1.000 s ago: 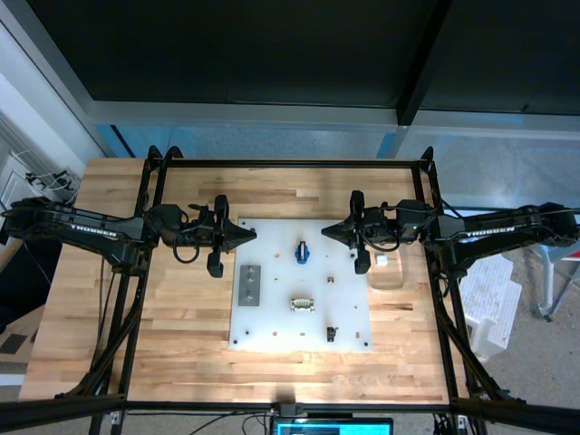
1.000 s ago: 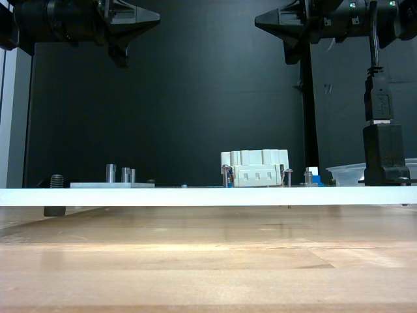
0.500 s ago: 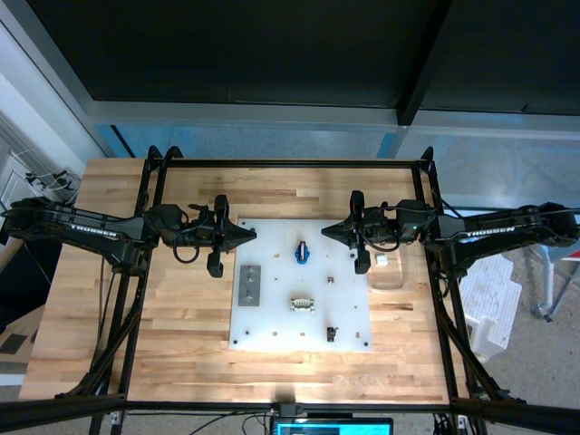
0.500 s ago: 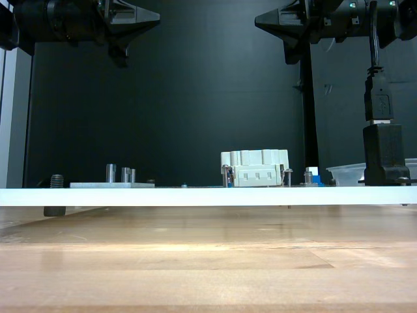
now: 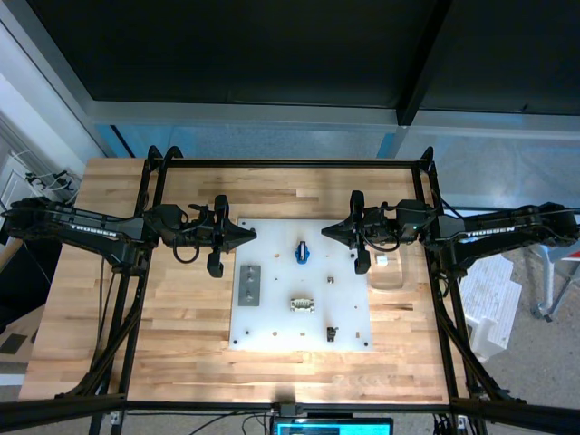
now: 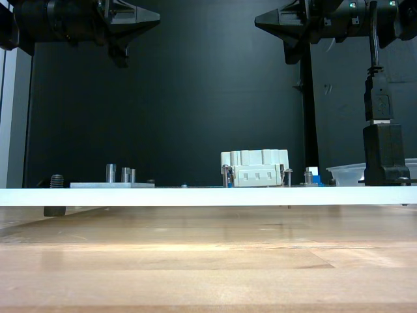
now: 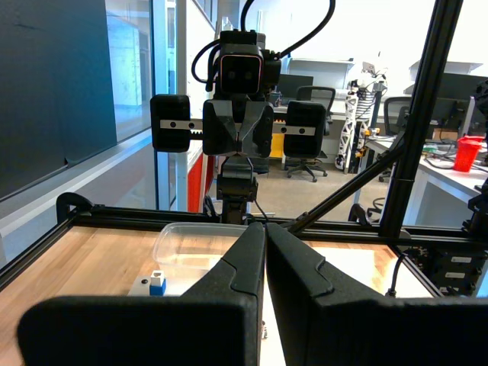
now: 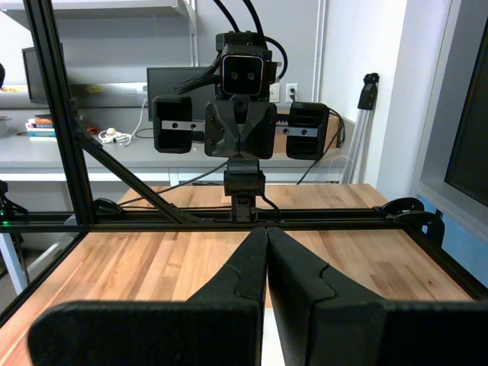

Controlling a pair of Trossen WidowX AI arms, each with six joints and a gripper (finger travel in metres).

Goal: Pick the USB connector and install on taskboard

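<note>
Our left gripper (image 5: 250, 234) hangs above the far left corner of the taskboard (image 5: 272, 319), fingers pressed together; the right gripper (image 5: 326, 229) faces it over the far edge, likewise closed on nothing. We find the USB connector (image 6: 378, 104) upright in a black socket (image 6: 384, 160) near the front right; its cable vanishes against the dark arm above.

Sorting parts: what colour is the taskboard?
White taskboard, high view; left gripper, right gripper hover shut above.
</note>
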